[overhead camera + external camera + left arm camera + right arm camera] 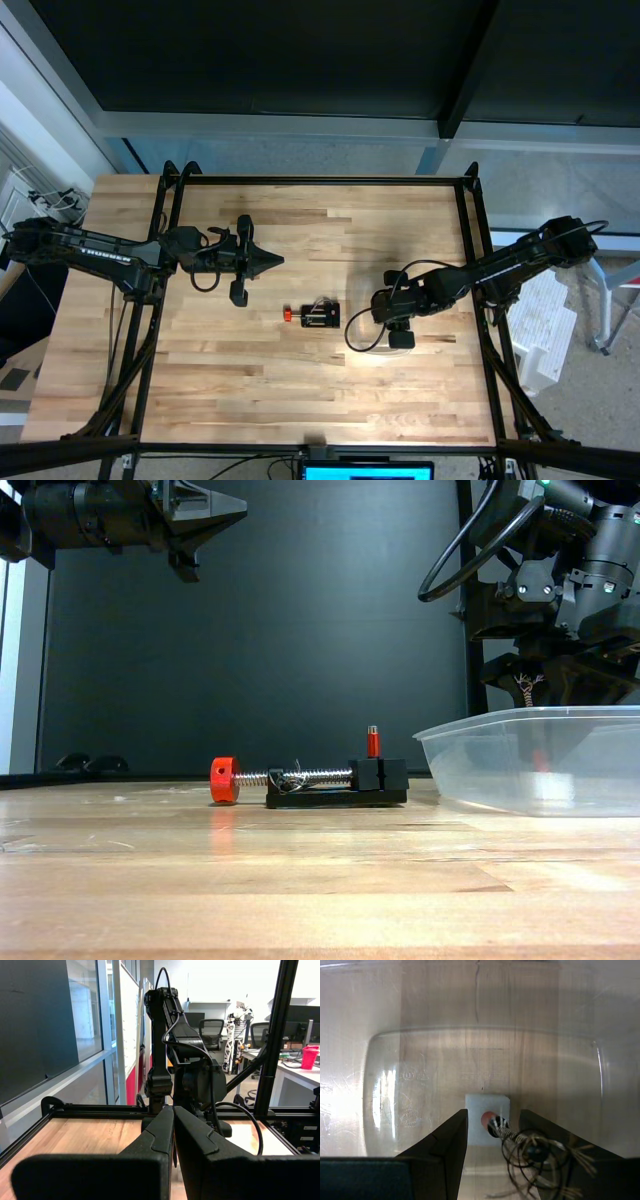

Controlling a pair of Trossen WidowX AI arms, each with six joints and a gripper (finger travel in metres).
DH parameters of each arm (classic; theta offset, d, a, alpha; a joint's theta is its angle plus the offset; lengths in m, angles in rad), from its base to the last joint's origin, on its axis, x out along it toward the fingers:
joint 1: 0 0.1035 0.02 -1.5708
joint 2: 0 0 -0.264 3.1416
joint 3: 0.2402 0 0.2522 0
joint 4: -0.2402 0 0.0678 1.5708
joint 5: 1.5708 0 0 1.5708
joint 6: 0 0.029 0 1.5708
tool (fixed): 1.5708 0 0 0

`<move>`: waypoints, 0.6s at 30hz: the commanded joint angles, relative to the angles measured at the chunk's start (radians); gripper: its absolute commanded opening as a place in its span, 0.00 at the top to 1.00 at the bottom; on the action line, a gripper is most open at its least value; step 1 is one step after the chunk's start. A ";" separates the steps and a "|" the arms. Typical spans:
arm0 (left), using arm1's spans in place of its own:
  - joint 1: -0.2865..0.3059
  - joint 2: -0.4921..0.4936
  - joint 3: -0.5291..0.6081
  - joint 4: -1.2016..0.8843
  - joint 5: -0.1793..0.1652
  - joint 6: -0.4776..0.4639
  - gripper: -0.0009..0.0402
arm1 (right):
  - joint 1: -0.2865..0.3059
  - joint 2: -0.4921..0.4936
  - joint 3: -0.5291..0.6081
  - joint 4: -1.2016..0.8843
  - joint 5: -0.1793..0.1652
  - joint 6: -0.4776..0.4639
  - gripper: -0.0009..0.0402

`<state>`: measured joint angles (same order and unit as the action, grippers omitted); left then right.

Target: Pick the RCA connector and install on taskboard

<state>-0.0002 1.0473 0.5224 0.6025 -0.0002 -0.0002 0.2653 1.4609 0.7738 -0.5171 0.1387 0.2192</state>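
Left gripper [268, 260] is held high over the left half of the table [250, 385], fingers pressed together, nothing held. Taskboard [320, 316] is set mid-table, red knob [224, 779] at its left end, well apart from both grippers. Clear tray [480, 772] is placed just right of it. RCA connector [485, 1107] is seen lying on the tray floor. Right gripper [493, 1115] is positioned over it inside the tray, fingers spread narrowly, one on each side. Contact with the connector cannot be told.

Soft overhead light, glare across the clear tray [382, 1100], right pincer [492, 1115] darkly blurred.
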 commanded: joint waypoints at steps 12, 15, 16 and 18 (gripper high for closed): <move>0.000 0.000 0.000 0.000 0.000 0.000 0.98 | 0.000 0.000 -0.001 0.003 -0.004 0.001 0.78; 0.000 0.000 0.000 0.000 0.000 0.000 0.98 | 0.000 0.000 -0.001 0.003 -0.004 0.000 0.81; 0.000 0.000 0.000 0.000 0.000 0.000 0.98 | 0.000 0.000 -0.001 0.004 -0.003 0.001 0.82; 0.000 0.000 0.000 0.000 0.000 0.000 0.98 | 0.000 0.000 -0.001 0.005 -0.003 0.001 0.84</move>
<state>-0.0002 1.0473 0.5228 0.6025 -0.0002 -0.0002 0.2653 1.4616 0.7723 -0.5133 0.1352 0.2192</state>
